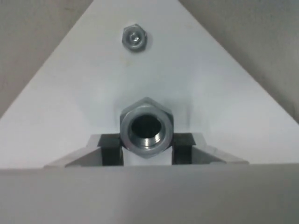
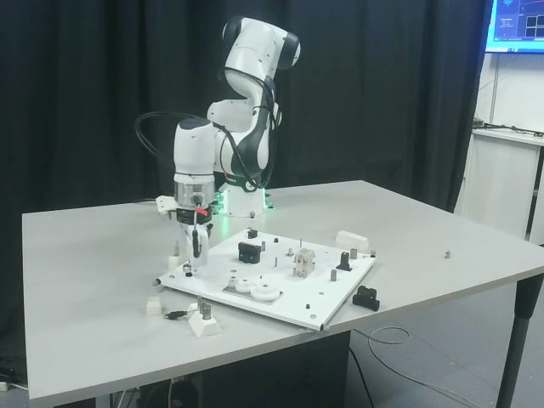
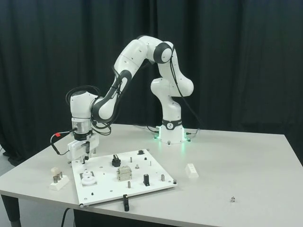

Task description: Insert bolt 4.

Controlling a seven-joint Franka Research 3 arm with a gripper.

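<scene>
Wrist view: a grey metal hex nut with a threaded bore [image 1: 146,128] is seen between the two black fingertips [image 1: 111,150] of the pincer [image 1: 146,150], which is clamped on its flats. It hangs over the white flat assembly board [image 1: 205,112], near that board's corner. Further out on the board a smaller grey hex-headed fastener [image 1: 135,38] is seated, well apart from the held part. Whether the held part is bolt 4 cannot be told; what is shown is a hollow threaded hex piece.

First room view: nearest the camera, a small white block holder with an upright pin [image 2: 203,321] and a small white cube [image 2: 154,304] are set on the grey table [image 2: 85,280], just off the board's near edge. A black clip-like part [image 2: 366,297] lies beside the board's near right corner. The pincer [image 2: 192,257] is positioned low over the board's left corner, pointing straight down. White gears [image 2: 258,290] and a black block [image 2: 248,252] are mounted on the board. A white rectangular block [image 2: 351,240] lies beyond the board's far edge.

Behind, the white arm's base [image 2: 240,201] is bolted to the table, with a green light at its foot.
</scene>
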